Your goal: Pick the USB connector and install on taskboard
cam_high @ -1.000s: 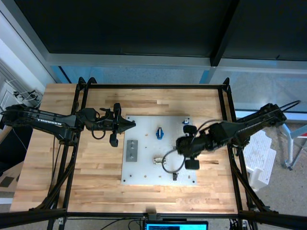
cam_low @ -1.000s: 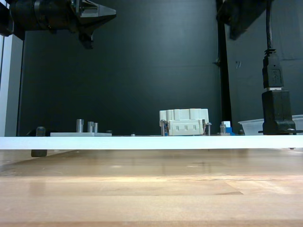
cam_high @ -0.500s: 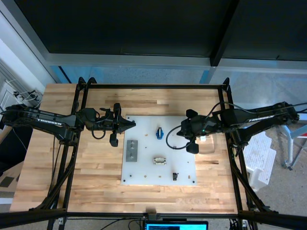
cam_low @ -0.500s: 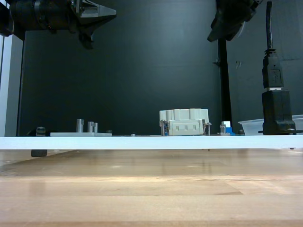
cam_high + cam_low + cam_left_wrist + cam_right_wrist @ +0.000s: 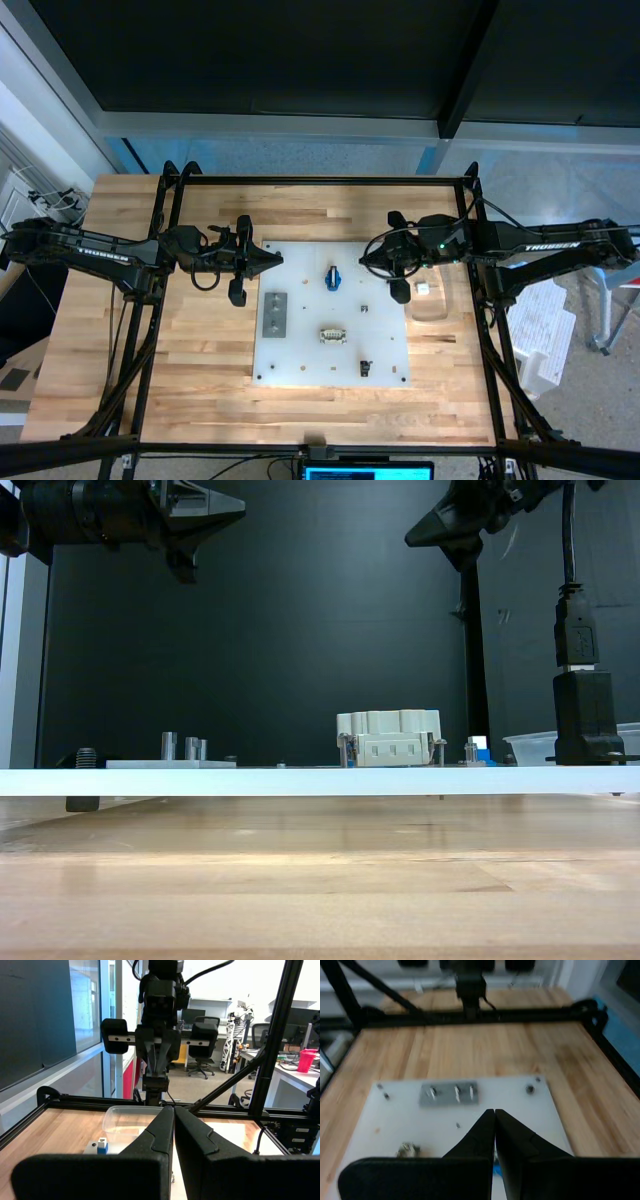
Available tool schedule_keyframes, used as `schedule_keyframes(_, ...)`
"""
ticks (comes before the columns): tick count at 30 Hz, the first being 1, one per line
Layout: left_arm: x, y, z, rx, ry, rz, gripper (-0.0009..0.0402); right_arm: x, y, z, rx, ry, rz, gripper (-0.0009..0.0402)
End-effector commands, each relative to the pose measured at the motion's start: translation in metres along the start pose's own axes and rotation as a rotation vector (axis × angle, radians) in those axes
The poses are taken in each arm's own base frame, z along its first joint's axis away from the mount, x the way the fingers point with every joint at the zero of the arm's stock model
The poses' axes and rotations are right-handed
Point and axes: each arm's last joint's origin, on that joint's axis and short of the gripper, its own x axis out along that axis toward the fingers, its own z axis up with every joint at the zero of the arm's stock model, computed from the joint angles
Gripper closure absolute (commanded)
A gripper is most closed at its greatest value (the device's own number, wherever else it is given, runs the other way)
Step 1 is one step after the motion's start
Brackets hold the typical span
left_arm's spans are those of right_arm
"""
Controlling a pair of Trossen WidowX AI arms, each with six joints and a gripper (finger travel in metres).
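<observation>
Right gripper (image 5: 366, 257) swings back to the far side of the taskboard (image 5: 300, 362)

A second ago the right arm was over the board's near right part. It has since drawn away and now hangs high above the far right part, its jaws pressed together with nothing between them. The USB connector (image 5: 578, 630) stands upright on its own. It is seated in the small black part (image 5: 586, 720) at the near right of the board, and its cable runs straight up. The left gripper (image 5: 276, 261) has not shifted. It hovers high over the board's far left edge, jaws likewise closed and empty, pointing toward the right one. On the plate sit the blue part (image 5: 333, 278), the grey block (image 5: 274, 315) and the beige connector (image 5: 332, 336). A clear tray (image 5: 438, 303) lies on the wood just beside the board's right edge.
</observation>
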Motion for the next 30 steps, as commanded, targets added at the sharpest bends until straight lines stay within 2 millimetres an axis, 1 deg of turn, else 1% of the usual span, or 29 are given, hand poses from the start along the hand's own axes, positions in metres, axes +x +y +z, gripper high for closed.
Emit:
schedule_keyframes(1,0.0,0.0,0.0,0.0,0.0,0.0,0.0393,0.002,-0.005,-0.002,0.011,-0.075,0.037,0.0393)
schedule_keyframes(6,0.0,0.0,0.0,0.0,-0.001,0.0,0.0393,0.004,-0.006,-0.006,0.008,-0.198,0.035,0.0393)
schedule_keyframes(11,0.0,0.0,0.0,0.0,0.0,0.0,0.0393,0.007,-0.006,-0.012,0.003,-0.269,0.037,0.0393)
schedule_keyframes(20,0.0,0.0,0.0,0.0,0.0,0.0,0.0393,0.009,-0.007,-0.023,0.007,-0.361,0.041,0.0393)
schedule_keyframes(30,0.0,0.0,0.0,0.0,-0.001,0.0,0.0393,0.01,-0.008,-0.031,0.02,-0.401,0.032,0.0393)
